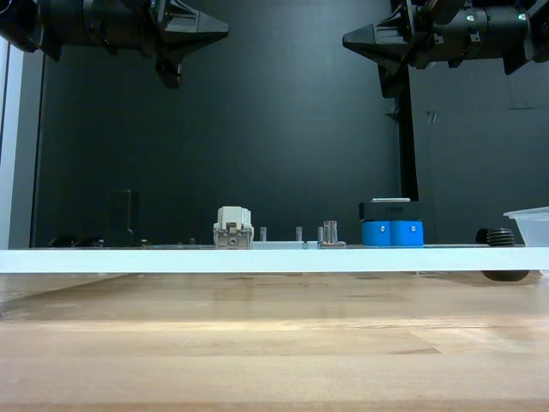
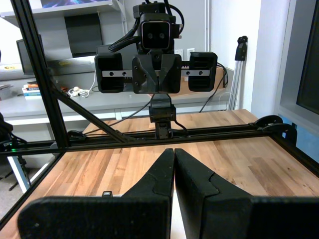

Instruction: Pick the RJ45 connector and install on the taskboard

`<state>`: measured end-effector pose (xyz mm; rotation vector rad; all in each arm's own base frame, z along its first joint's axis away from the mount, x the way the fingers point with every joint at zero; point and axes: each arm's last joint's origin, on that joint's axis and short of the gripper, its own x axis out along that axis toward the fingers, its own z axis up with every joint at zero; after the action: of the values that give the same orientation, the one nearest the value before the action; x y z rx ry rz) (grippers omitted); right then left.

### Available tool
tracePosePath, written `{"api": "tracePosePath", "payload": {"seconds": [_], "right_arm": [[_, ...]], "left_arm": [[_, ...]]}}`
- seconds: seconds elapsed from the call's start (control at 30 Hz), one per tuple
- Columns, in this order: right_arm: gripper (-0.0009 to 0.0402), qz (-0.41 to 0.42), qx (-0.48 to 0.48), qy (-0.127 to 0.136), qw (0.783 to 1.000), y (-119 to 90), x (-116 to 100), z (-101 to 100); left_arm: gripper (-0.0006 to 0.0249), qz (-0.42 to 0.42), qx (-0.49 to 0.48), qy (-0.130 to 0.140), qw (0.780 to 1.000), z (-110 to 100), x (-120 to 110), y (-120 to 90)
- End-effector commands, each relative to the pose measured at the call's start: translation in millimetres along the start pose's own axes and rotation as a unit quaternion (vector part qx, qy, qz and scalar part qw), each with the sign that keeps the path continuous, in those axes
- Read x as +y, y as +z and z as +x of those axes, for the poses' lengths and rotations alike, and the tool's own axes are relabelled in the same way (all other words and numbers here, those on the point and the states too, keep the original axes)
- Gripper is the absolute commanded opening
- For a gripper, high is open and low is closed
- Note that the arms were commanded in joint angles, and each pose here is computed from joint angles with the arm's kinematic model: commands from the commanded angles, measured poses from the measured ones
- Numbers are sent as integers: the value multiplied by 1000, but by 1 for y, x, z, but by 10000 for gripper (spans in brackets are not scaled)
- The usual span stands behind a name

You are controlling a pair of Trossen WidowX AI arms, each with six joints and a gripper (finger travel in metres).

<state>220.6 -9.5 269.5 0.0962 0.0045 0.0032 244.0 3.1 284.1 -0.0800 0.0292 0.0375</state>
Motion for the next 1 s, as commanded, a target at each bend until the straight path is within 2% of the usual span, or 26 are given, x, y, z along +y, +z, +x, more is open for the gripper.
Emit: {"api": "tracePosePath", "payload": {"seconds": [0.03,0.23,0.47,0.67,0.9,1.0], "right_arm": [[0,2,0,0,1000,0,0,0],[0,16,19,0,1000,-3,0,0],[0,16,168,11,986,2,13,-5],[0,1,303,35,952,19,36,-19],[0,-11,427,11,904,39,59,-50],[0,0,465,14,885,44,68,-62]], "left_arm": [[1,0,0,0,1000,0,0,0],[1,0,0,0,1000,0,0,0],[1,0,0,0,1000,0,0,0],[1,0,0,0,1000,0,0,0],[1,0,0,0,1000,0,0,0],[1,0,0,0,1000,0,0,0]]}}
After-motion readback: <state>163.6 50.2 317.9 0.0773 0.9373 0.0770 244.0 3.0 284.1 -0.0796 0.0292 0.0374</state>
